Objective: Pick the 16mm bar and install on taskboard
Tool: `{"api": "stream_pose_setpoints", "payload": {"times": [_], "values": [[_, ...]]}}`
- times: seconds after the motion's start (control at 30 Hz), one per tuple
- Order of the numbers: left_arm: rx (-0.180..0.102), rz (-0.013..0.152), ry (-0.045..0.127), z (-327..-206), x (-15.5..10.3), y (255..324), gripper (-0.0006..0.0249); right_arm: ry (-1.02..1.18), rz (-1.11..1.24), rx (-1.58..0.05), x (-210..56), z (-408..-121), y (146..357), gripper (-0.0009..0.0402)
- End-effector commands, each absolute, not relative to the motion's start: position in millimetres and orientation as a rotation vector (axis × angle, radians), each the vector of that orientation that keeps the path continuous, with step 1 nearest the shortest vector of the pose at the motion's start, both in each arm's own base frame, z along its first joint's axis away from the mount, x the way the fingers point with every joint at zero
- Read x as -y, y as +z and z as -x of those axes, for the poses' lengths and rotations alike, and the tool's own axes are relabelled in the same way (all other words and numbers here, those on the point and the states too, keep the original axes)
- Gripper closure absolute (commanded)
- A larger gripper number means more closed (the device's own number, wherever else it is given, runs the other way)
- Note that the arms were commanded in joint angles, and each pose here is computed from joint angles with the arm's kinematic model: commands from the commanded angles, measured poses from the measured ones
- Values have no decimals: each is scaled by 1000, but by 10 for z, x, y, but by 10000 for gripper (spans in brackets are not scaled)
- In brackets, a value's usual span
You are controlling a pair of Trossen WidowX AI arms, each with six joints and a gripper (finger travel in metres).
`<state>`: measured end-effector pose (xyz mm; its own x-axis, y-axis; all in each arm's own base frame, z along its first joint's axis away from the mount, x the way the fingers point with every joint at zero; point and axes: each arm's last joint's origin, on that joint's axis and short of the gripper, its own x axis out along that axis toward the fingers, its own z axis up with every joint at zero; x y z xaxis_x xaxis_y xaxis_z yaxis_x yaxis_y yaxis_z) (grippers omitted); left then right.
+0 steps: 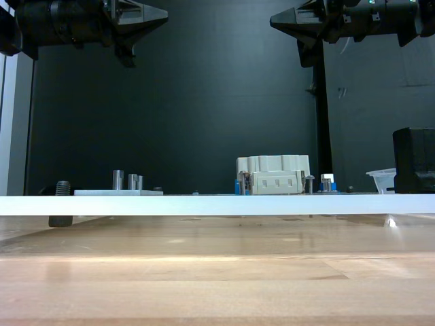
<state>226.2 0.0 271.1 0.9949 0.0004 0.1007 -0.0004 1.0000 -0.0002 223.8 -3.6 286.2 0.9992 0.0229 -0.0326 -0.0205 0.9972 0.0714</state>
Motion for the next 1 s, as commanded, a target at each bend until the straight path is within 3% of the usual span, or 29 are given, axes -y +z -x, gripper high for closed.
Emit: {"api": "stream_pose_setpoints", "payload": {"times": [0.03, 0.33, 1.0], "values": [[101, 0, 0, -2263, 0, 2712, 243, 22, -71, -32, 35, -2239, 2863, 393], [101, 0, 0, -2263, 0, 2712, 243, 29, -76, -47, 18, -2189, 2881, 393], [101, 0, 1, -2263, -1, 2712, 243, 63, -110, -763, -270, -1869, 2839, 393]]}}
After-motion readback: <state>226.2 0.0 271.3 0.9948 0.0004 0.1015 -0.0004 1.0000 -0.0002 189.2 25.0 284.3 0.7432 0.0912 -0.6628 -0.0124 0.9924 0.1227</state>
